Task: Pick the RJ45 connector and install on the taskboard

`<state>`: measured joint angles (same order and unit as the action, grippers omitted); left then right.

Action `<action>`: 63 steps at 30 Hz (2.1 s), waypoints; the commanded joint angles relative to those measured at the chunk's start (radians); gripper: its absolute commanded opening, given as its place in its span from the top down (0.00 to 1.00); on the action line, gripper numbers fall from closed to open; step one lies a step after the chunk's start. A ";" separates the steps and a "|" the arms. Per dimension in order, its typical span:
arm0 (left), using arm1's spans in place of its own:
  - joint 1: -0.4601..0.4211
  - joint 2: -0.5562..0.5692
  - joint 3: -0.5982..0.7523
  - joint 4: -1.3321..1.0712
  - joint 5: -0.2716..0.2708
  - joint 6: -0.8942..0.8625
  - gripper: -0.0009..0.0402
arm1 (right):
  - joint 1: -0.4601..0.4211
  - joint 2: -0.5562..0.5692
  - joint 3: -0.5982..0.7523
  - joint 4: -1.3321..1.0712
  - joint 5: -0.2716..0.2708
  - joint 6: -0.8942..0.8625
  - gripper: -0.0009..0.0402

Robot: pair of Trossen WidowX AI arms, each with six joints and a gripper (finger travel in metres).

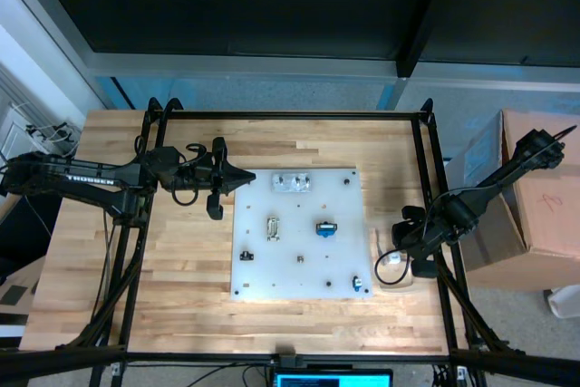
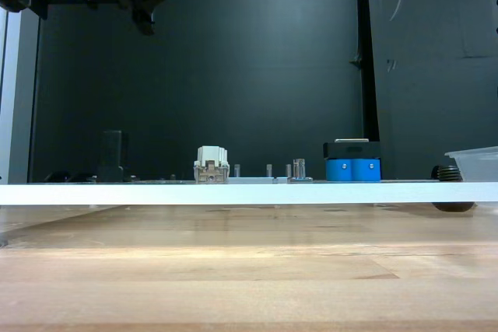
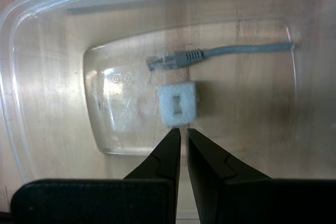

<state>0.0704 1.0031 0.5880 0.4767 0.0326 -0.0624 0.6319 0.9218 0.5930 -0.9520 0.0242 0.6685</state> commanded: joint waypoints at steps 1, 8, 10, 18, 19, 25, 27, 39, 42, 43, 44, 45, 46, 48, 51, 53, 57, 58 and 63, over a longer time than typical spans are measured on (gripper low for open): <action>0.000 0.000 0.000 0.000 0.000 0.000 0.98 | 0.000 0.000 0.000 -0.005 0.000 0.000 0.94; 0.000 0.000 0.000 0.000 0.000 0.000 0.98 | 0.001 0.001 0.001 -0.003 0.000 0.008 0.94; 0.000 0.000 0.000 0.000 0.000 0.000 0.98 | 0.001 0.007 0.013 -0.003 0.000 0.026 0.94; 0.000 0.000 0.000 0.000 0.000 0.000 0.98 | -0.061 0.138 0.119 -0.010 0.063 0.266 0.89; 0.000 0.000 0.000 0.000 0.000 0.000 0.98 | -0.069 0.160 0.124 -0.002 0.066 0.285 0.86; 0.000 0.000 0.000 0.000 0.000 0.000 0.98 | -0.127 0.249 0.133 0.006 0.122 0.503 0.64; 0.000 0.000 0.000 -0.001 0.000 0.000 0.98 | -0.132 0.267 0.133 0.008 0.122 0.540 0.57; 0.000 0.000 0.000 0.000 0.000 0.000 0.98 | -0.216 0.380 0.105 0.079 0.141 0.686 0.45; 0.000 0.000 0.000 -0.001 0.000 0.000 0.98 | -0.221 0.404 0.092 0.112 0.138 0.695 0.46; 0.000 0.001 0.000 -0.002 0.000 0.000 0.98 | -0.224 0.410 0.087 0.124 0.138 0.705 0.47; 0.000 0.000 0.000 -0.002 0.000 0.000 0.98 | -0.228 0.414 0.082 0.136 0.141 0.714 0.48; 0.000 0.000 0.000 -0.001 0.000 0.000 0.98 | -0.231 0.419 0.077 0.148 0.141 0.715 0.49; 0.000 0.000 0.000 -0.001 0.000 0.000 0.98 | -0.235 0.426 0.074 0.156 0.141 0.715 0.49; 0.000 0.000 0.000 -0.001 0.000 0.000 0.98 | -0.240 0.436 0.069 0.159 0.142 0.719 0.51; 0.000 0.000 0.000 -0.003 0.000 0.000 0.98 | -0.241 0.455 0.063 0.167 0.142 0.732 0.52; 0.000 0.000 0.000 -0.002 0.000 0.000 0.98 | -0.241 0.465 0.057 0.187 0.140 0.734 0.52; 0.000 0.000 0.000 -0.003 0.000 0.000 0.98 | -0.242 0.478 0.048 0.211 0.136 0.737 0.52; 0.000 0.000 0.000 -0.003 0.000 0.000 0.98 | -0.242 0.480 0.046 0.212 0.134 0.737 0.52; 0.000 0.000 0.000 -0.003 0.000 0.000 0.98 | -0.241 0.480 0.043 0.212 0.133 0.737 0.60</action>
<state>0.0704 1.0031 0.5877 0.4740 0.0326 -0.0624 0.3897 1.4002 0.6376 -0.7422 0.1623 1.4052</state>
